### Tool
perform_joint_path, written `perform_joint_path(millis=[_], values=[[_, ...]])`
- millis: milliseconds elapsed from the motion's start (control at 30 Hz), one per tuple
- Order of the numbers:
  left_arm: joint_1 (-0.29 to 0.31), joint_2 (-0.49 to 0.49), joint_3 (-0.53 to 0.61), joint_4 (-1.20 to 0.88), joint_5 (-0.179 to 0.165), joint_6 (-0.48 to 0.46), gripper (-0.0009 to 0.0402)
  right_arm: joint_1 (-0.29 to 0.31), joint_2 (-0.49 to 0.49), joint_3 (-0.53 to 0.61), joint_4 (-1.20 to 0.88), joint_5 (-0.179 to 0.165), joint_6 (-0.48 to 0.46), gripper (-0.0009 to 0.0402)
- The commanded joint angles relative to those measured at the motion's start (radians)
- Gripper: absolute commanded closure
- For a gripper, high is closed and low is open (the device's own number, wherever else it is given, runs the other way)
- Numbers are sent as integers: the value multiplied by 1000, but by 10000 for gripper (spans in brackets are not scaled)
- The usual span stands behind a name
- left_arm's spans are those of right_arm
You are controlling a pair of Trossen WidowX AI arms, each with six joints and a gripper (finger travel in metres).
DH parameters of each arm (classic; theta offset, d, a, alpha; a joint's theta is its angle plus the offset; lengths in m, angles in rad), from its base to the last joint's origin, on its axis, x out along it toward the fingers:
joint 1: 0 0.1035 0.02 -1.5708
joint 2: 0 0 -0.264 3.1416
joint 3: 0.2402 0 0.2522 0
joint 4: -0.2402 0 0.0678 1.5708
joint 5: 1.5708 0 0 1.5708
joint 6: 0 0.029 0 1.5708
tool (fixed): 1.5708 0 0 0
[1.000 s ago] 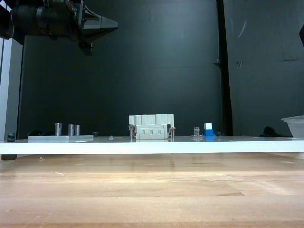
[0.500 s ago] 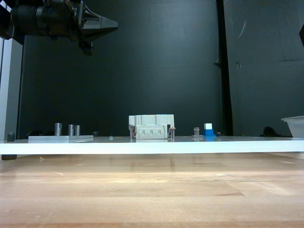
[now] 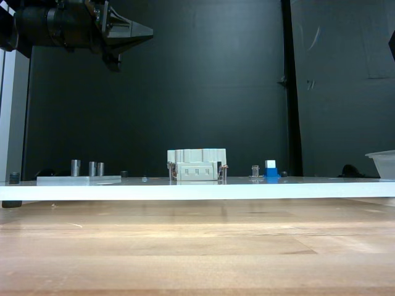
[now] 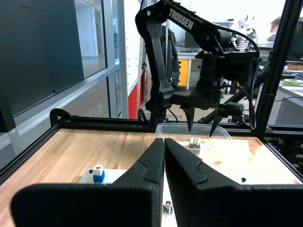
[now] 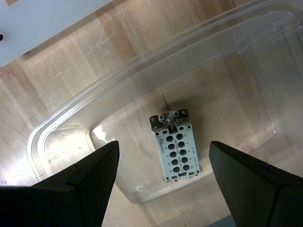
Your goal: Remove the HAN10-E connector and place it in the container
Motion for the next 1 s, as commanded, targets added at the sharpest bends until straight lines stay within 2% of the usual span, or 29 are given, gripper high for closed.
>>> perform_joint_path(millis=[33,1000], values=[[0,0,0,0,0,0,393,0,0,0,2,0,0,127],[0,0,0,0,0,0,393,0,0,0,27,0,0,127]])
